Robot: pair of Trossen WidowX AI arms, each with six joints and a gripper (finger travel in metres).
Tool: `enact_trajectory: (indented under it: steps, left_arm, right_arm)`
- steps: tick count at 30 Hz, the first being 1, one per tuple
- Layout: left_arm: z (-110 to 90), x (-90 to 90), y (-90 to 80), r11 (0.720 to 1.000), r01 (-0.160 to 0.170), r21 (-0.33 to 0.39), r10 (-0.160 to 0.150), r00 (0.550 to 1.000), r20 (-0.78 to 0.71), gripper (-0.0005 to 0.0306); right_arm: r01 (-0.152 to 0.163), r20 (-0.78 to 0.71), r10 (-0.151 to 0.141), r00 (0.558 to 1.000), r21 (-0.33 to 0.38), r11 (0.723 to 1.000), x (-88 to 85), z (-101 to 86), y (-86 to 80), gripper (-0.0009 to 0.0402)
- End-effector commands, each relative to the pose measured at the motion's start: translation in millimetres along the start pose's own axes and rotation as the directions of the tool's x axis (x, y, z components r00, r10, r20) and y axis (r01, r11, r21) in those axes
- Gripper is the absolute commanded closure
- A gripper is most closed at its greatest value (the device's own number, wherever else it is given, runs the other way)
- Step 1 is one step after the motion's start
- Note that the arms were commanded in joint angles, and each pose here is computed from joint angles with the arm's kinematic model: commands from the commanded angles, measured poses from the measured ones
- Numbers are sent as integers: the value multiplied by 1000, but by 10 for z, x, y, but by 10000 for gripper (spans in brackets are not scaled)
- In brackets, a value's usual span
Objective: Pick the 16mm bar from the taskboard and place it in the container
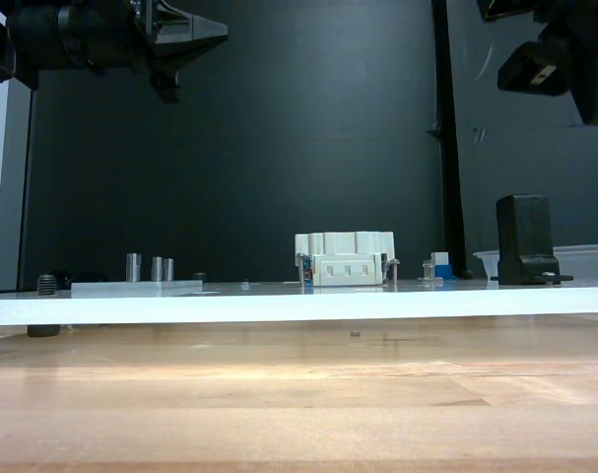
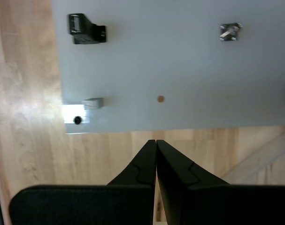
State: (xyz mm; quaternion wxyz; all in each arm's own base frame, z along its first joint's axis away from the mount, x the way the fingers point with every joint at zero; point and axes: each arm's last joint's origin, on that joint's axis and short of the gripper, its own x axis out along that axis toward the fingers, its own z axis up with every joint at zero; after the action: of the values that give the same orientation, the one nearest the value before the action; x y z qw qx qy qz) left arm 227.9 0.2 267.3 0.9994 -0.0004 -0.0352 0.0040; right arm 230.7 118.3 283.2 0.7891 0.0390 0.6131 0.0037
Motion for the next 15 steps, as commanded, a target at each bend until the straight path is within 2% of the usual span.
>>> enact_trajectory:
  steps: [1,6,15]
  left_arm:
    - [-1,1,1,1000,0,0,0,1000,0,300]
    - [-1,1,0,1000,0,0,0,1000,0,300]
    - [0,0,0,1000,0,0,0,1000,0,300]
  right_arm:
    - [-3,-10,3,1000,-4,1000,-10,43,96,393]
    - [-11,-26,11,1000,-24,1000,27,71,241,393]
    - [-5,-53,5,999,-6,1000,103,74,436,393]
